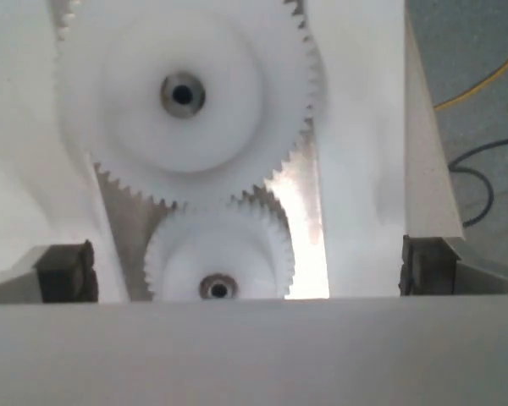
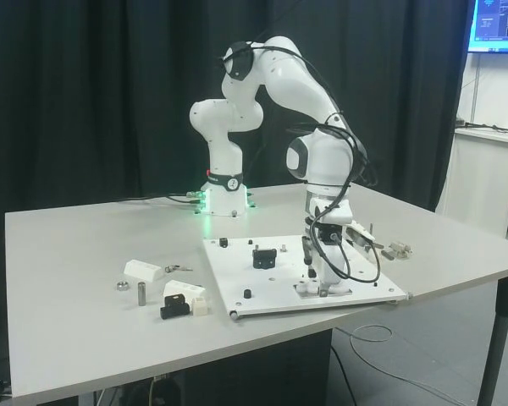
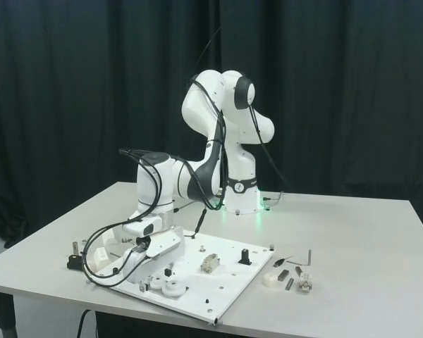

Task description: Remove medium gear.

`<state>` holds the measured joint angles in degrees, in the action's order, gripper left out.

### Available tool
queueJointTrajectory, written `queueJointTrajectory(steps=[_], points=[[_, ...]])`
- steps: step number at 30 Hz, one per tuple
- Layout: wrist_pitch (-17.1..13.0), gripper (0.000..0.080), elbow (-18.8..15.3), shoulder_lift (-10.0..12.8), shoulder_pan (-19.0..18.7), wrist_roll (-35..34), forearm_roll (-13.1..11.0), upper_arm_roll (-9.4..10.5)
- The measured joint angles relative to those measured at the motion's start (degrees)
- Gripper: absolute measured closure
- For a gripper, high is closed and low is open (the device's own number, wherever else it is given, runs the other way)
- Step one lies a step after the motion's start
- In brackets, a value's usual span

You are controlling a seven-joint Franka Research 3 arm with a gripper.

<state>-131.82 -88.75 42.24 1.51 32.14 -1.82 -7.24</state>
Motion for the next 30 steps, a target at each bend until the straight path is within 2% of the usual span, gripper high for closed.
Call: queueJointTrajectory(steps=[13,30], points=[[3.0,0.0003,2.2,0.0,0.0,0.0,0.0,-0.22],[5.4,0.0003,3.9,0.0,0.0,0.0,0.0,-0.39]])
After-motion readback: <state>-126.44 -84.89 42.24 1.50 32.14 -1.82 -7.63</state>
